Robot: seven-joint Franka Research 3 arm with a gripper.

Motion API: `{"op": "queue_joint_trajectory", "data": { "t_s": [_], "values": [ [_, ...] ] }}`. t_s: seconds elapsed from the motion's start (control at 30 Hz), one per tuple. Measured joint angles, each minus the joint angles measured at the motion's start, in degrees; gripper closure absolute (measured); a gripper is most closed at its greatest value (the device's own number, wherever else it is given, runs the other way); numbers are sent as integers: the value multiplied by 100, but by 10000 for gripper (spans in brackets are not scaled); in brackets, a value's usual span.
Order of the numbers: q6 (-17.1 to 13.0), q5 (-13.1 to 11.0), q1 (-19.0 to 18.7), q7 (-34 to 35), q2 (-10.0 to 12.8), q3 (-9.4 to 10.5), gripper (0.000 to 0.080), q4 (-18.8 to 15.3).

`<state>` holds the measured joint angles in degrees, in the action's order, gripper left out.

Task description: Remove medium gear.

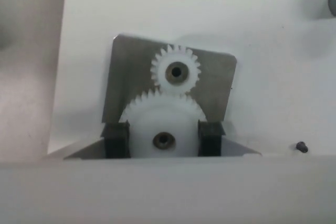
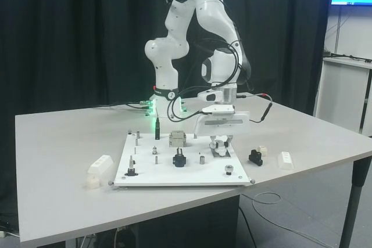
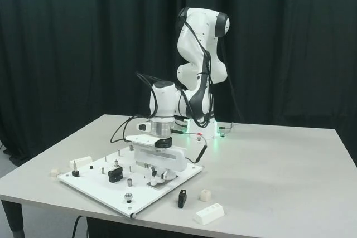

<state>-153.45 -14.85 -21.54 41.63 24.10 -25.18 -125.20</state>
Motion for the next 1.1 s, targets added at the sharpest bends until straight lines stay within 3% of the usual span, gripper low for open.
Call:
{"op": "queue_joint_trajectory", "data": {
  "t_s": [0.73,1.1],
  "values": [
    [82,-6,7,341,-83,-13,525,1],
    [256,216,7,122,-291,-47,525,2]
  ]
}}
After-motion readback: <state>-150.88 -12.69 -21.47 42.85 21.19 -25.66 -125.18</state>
